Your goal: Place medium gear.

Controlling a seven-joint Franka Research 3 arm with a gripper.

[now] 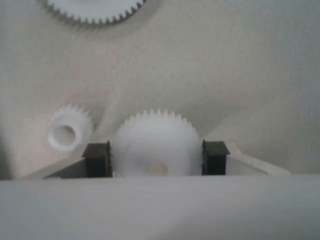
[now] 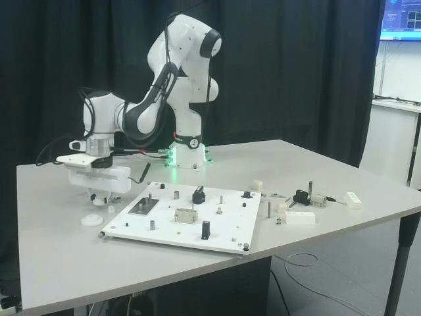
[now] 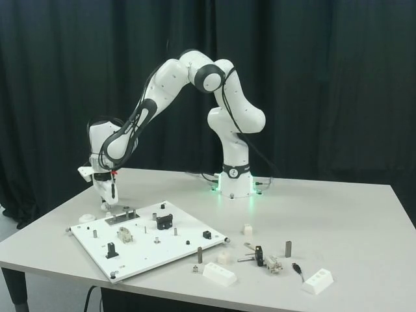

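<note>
White arm (image 2: 164, 72) low over the grey table's (image 2: 59, 263) left side, beside the white board (image 2: 230, 227).
Gripper (image 1: 157, 159) has its two black fingers (image 1: 97, 159) clamped on the medium gear (image 1: 156, 142), which lies flat, bore axis vertical, just off the board's left edge. Nearby sit a large gear (image 1: 95, 10) and small gear (image 1: 69, 131). Risk, as I judge it: a tilted grip could jam the bore on its peg.

The medium gear (image 1: 157, 145) is white and toothed, with a hole through its middle. It lies flat on the grey table (image 1: 240, 75), between the tool's black fingers (image 1: 97, 159).
</note>
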